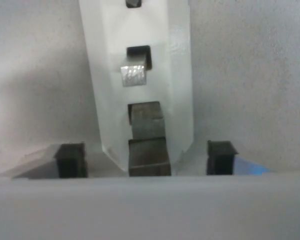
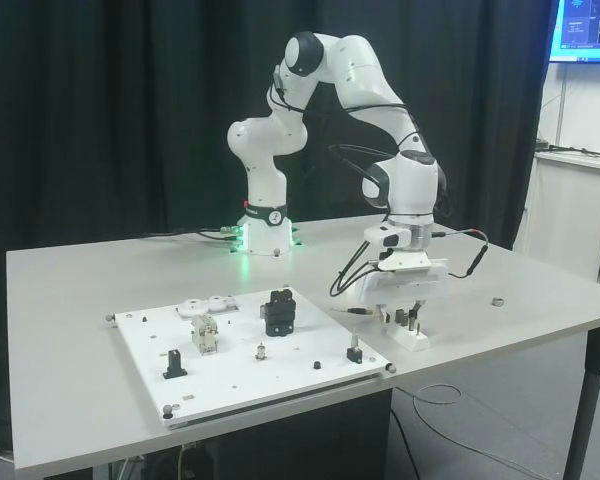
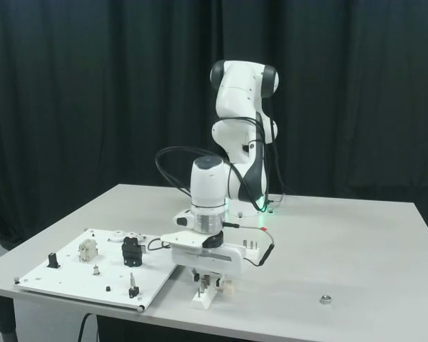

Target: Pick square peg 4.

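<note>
Your end effector (image 1: 149,159) hangs low over the white peg holder (image 1: 140,75), fingers (image 1: 70,160) spread apart with the black square peg (image 1: 149,150) between them, untouched. Holder sits on the grey counter (image 2: 80,280), beside the white board (image 2: 240,360).

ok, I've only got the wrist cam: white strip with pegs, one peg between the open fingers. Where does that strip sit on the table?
Observer: The strip lies near the table's front edge, beside the big white board, not on it.
Operator: Anything loose near it?
Observer: One small ring lies on the table, apart from the strip, on the side away from the board.
Operator: Arm posture?
Observer: The gripper points straight down, low over the strip.
</note>
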You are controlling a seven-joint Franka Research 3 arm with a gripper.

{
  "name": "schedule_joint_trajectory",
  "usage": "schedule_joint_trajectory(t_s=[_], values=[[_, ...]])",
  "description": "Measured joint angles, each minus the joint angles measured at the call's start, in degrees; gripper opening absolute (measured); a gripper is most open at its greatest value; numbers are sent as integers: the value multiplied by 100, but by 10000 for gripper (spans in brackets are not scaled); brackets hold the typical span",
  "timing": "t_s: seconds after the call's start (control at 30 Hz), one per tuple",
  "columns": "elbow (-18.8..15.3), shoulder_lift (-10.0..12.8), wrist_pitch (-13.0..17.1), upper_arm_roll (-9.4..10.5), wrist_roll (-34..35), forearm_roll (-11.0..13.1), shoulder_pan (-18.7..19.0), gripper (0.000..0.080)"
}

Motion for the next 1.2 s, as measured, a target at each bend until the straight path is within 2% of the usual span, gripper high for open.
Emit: schedule_joint_trajectory(t_s=[0.23,0.27,0.4,0.43,0.83,1.2], values=[[5,15,0,2,-37,0,-7,694],[6,15,0,4,-37,0,-7,300],[35,14,-16,12,-37,0,-7,300],[40,15,-24,14,-37,0,-7,149],[161,15,-226,24,-37,0,-10,155],[379,-26,-718,-13,-38,-1,-21,155]])
